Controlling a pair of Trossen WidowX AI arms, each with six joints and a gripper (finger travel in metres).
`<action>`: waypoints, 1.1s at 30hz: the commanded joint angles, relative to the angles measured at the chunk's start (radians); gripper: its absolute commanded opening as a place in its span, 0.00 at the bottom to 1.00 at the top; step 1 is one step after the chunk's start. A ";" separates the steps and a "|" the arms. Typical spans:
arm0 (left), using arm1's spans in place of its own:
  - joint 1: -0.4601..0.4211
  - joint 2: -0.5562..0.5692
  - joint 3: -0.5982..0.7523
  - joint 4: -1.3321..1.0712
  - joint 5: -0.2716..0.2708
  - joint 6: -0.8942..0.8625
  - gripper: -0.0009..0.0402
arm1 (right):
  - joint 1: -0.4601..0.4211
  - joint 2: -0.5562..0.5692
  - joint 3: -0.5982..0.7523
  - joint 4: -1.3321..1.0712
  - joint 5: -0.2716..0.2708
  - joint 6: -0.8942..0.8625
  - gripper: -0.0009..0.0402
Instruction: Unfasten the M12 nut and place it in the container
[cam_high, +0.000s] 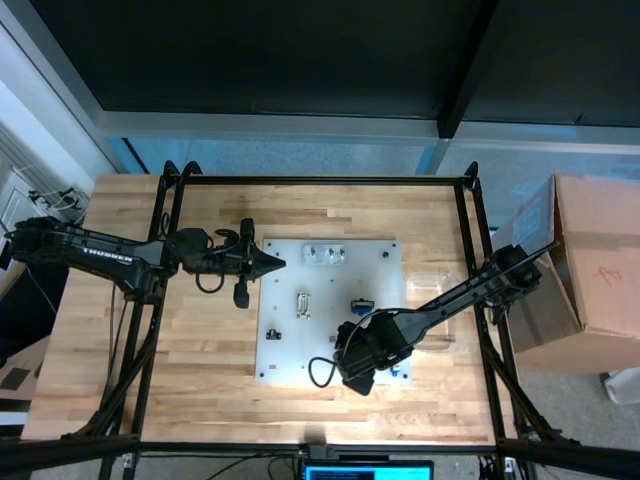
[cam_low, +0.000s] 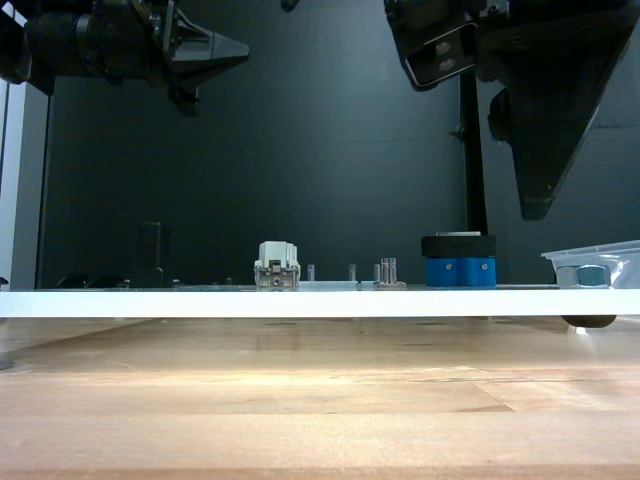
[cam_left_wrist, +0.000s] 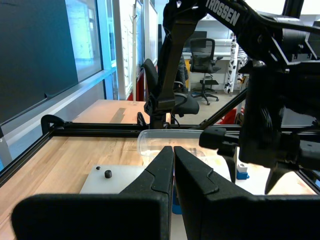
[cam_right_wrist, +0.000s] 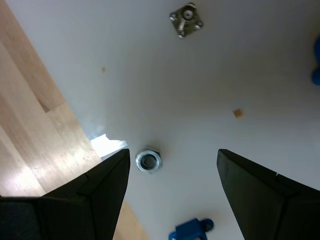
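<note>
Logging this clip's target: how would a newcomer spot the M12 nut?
Find the white board on the wooden table, then its near right edge, where the right tool hovers open; the left tool hangs shut over the far left edge. Directly below the right tool sits the M12 nut on its stud: a small silver ring, unlike the blue part beside it.

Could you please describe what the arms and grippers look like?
The left arm and right arm are matte black with white TROSSEN lettering; a black cable loops beside each wrist. The left gripper, at the left edge of the board, has shut wedge fingers; the right gripper, above the unheld nut near the board's right edge, has tapered ones, open.
</note>
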 joint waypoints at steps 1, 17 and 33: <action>0.000 0.000 0.000 0.000 0.000 0.000 0.02 | 0.002 0.017 0.001 0.016 -0.006 0.003 0.61; 0.000 0.000 0.000 0.000 0.000 0.000 0.02 | 0.011 0.039 -0.013 0.016 -0.011 0.004 0.45; 0.000 0.000 0.000 0.000 0.000 0.000 0.02 | 0.018 0.038 -0.029 0.035 -0.010 -0.043 0.14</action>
